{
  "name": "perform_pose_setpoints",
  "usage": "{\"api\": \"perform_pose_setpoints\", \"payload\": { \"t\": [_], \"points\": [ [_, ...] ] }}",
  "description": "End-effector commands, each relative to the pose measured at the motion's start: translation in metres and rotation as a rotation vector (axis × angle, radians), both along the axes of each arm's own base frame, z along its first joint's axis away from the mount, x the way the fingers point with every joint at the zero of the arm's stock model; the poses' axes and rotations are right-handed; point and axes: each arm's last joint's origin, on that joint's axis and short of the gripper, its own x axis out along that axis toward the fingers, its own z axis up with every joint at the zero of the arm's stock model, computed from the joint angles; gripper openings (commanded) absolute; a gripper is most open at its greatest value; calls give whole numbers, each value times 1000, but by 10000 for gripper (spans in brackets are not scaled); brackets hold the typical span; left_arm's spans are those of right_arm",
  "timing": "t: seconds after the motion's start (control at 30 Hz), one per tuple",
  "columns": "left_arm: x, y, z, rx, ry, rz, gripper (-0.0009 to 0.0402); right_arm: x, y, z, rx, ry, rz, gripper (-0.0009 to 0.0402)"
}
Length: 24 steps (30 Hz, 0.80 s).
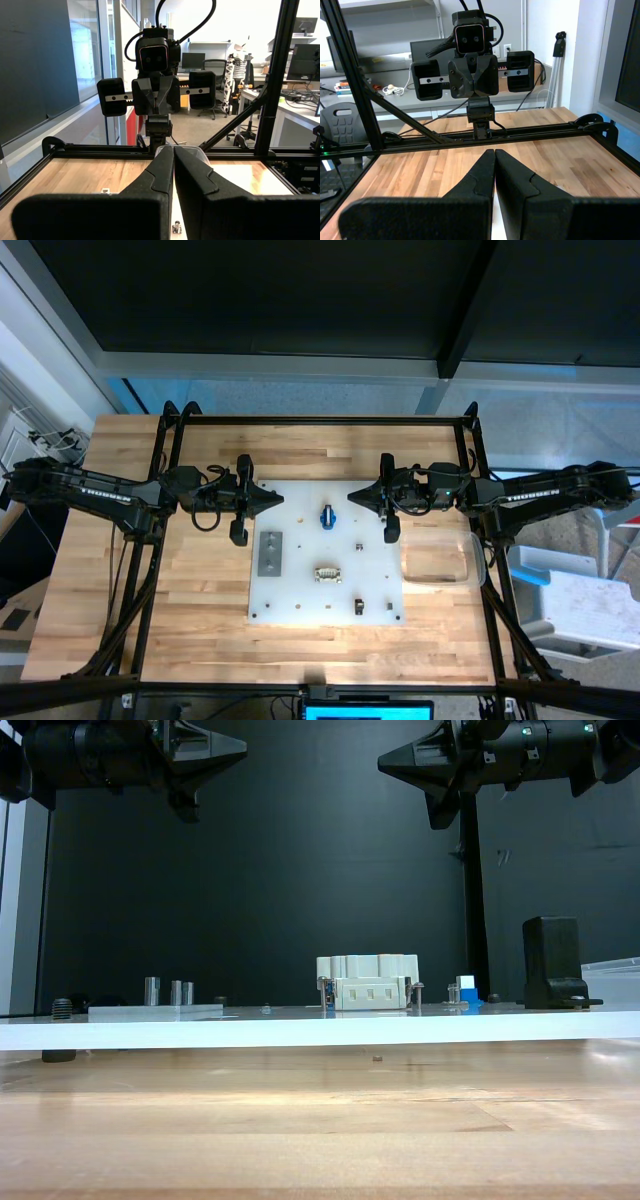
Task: Pick the 16mm bar from the taskboard and place it in the container
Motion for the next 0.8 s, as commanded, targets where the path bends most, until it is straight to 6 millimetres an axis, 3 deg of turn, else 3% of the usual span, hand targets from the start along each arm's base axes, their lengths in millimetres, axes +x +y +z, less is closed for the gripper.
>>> {"api": "perform_pose_setpoints", "payload": {
  "t": [0.03,0.47,0.8],
  "points": [
    [0,0,0,0,0,0,0,0,0,2,-34,-16,0,0],
    [0,0,0,0,0,0,0,0,0,1,-31,-7,0,0],
    [0,0,0,0,0,0,0,3,6,11,-36,222,26,0]
  ]
}}
